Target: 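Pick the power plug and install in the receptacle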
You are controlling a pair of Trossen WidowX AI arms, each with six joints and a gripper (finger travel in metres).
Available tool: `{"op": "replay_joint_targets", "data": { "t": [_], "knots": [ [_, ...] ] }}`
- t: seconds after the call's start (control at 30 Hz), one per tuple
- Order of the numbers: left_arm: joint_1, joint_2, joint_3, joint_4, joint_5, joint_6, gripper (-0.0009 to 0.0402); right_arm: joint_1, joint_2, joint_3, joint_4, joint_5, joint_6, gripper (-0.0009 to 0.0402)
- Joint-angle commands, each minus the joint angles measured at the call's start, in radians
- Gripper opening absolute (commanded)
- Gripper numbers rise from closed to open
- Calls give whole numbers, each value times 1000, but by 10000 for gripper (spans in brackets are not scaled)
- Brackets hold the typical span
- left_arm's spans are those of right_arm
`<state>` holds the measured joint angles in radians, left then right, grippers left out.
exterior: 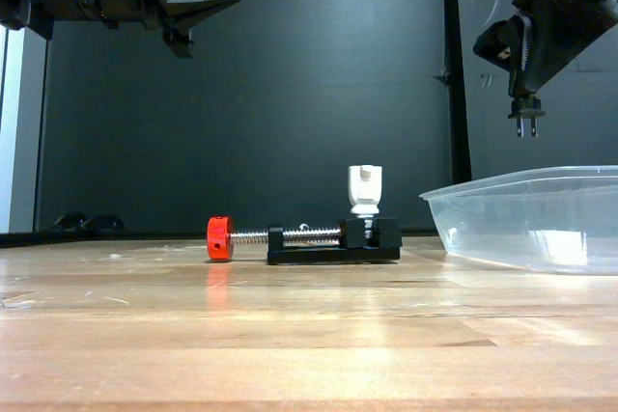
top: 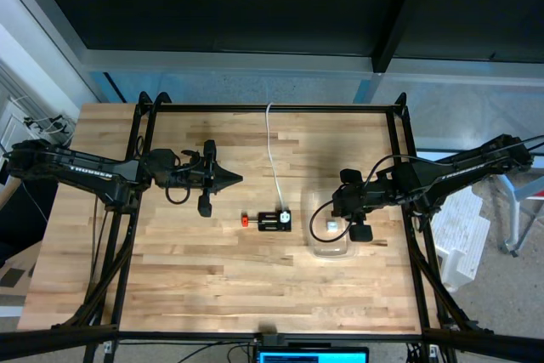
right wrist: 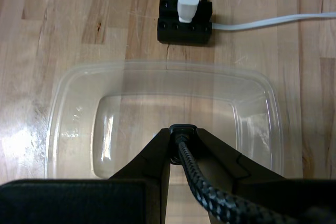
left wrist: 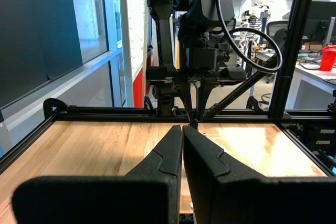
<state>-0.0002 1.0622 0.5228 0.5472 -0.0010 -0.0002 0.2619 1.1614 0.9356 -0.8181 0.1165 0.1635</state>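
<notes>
The power plug point(exterior: 525, 123) is a tiny black body with two prongs pointing down, and my right gripper point(exterior: 524, 101) is shut on it in the air above the clear tray. In the right wrist view the plug point(right wrist: 181, 128) sits between the fingertips of the right gripper point(right wrist: 182, 136), with a braided black cord running back from it. The receptacle point(exterior: 364, 187) is a white socket face standing upright in a black vise point(exterior: 333, 241) with an orange-red knob point(exterior: 220, 238), left of the tray. My left gripper point(top: 234, 179) hovers shut and holds nothing, far left of the vise.
A clear plastic tray point(top: 330, 249) lies under the right gripper, just right of the vise point(top: 274, 220). The receptacle's thin white cable point(top: 272, 150) runs toward the far edge. Black frame rails border the wooden table point(top: 212, 295).
</notes>
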Motion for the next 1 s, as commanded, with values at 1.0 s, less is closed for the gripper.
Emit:
{"op": "replay_joint_targets", "data": {
  "t": [1.0],
  "knots": [
    [0,0,0,0,0,0,0,-65,465,322,200,25,-17,0]
  ]
}}
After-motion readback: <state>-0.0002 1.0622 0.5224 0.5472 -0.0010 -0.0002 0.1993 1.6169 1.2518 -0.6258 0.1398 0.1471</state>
